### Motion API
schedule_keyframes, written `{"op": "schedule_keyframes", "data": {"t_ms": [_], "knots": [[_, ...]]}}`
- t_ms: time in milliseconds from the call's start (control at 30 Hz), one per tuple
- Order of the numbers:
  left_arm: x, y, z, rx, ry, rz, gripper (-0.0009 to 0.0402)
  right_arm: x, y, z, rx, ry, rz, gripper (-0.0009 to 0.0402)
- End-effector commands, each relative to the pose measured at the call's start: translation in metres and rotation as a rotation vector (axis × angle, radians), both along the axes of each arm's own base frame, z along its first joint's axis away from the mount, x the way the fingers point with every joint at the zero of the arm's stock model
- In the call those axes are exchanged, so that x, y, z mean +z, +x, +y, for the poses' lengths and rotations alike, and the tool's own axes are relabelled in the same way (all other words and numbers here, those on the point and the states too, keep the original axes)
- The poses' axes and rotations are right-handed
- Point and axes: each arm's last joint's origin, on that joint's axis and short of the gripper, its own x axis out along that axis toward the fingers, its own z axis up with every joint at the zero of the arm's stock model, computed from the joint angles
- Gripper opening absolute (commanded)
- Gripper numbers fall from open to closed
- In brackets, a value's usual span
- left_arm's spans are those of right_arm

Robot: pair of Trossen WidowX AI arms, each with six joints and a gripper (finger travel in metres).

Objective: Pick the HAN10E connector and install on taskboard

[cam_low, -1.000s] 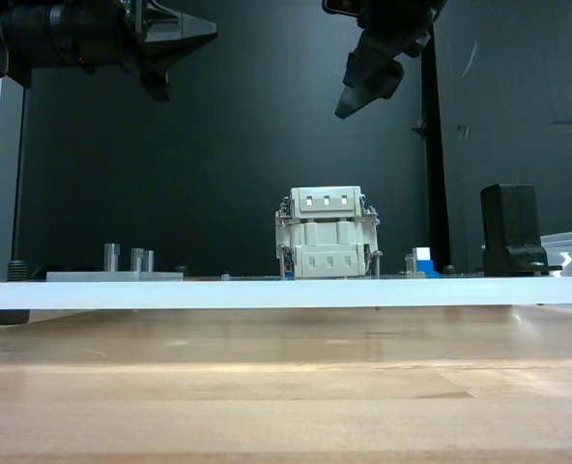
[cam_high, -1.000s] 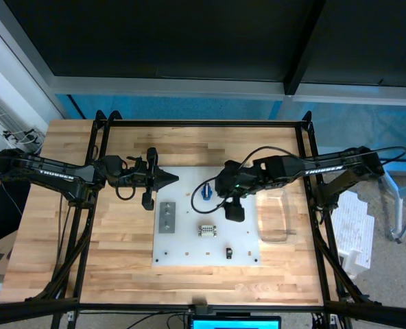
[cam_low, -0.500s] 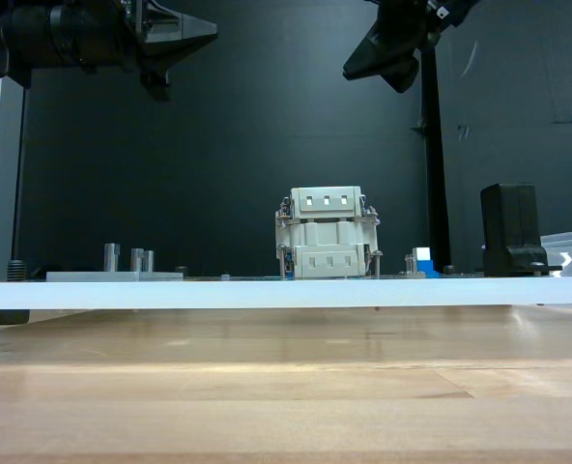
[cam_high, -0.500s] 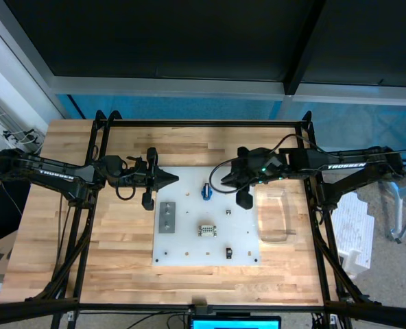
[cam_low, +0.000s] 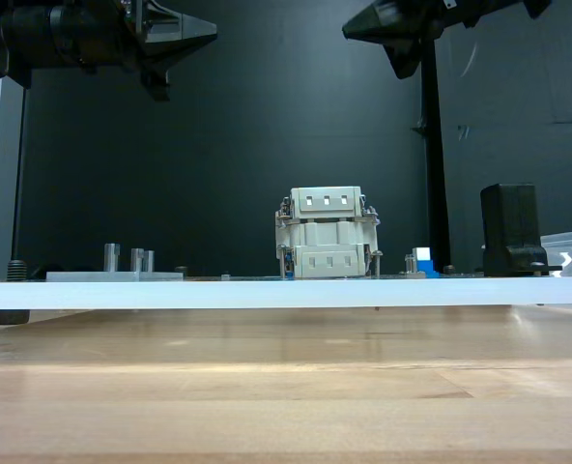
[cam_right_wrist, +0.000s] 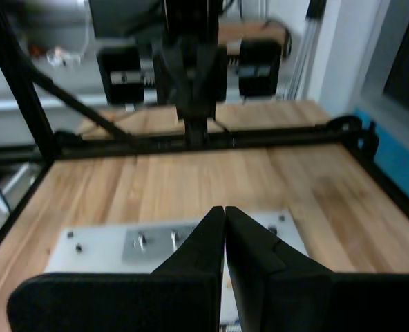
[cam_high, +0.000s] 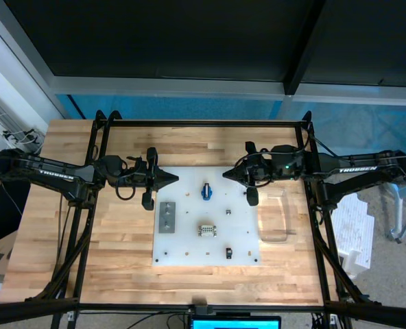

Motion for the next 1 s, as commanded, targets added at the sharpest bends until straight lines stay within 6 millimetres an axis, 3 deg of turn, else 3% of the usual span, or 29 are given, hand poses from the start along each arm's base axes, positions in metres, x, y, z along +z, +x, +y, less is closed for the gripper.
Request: {"op": "schedule_keyframes", "data": {"t_ms": [33,500,1000], "knots": [[0.0,0.0,0.0,0.0,0.0,0.0,0.0001,-0.006,-0.002,-0.003,0.008,0.006,-0.049,0.0],[0.0,0.0,0.0,0.0,0.0,0.0,0.0001,-0.027,-0.008,-0.005,0.013,0.076,-0.234,0.0],[0.0,0.0,0.0,0.0,0.0,0.0,0.0001,-0.039,-0.016,-0.005,0.013,0.082,-0.238,0.0]]}}
